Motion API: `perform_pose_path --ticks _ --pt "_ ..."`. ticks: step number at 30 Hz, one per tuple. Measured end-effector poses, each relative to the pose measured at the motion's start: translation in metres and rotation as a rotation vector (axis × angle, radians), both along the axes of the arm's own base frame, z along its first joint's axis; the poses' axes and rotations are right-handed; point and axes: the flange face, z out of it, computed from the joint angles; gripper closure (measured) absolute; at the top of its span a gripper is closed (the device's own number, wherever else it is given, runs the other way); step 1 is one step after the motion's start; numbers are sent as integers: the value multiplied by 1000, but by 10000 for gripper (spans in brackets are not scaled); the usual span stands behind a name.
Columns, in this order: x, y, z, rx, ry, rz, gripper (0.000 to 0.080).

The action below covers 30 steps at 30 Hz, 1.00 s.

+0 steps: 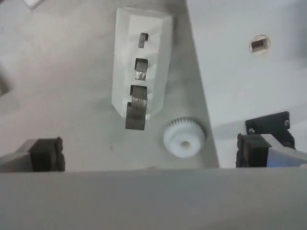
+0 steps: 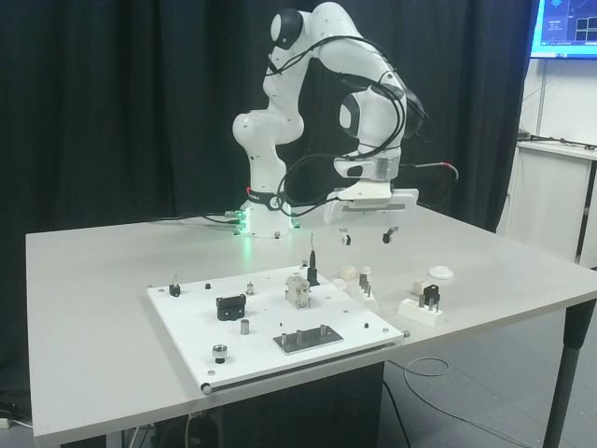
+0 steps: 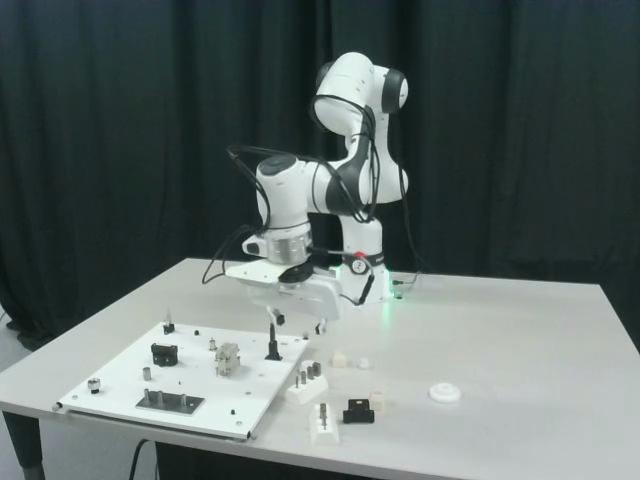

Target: Pick square peg 4.

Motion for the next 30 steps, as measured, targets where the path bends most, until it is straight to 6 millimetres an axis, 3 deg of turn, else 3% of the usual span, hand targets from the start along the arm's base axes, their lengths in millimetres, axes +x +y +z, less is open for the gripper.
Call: perform_pose_path --ticks 16,30 --pt "-12 19 -26 -3 -48 -57 3" --pt "-28 22 -42 -9 -76 -102 3"
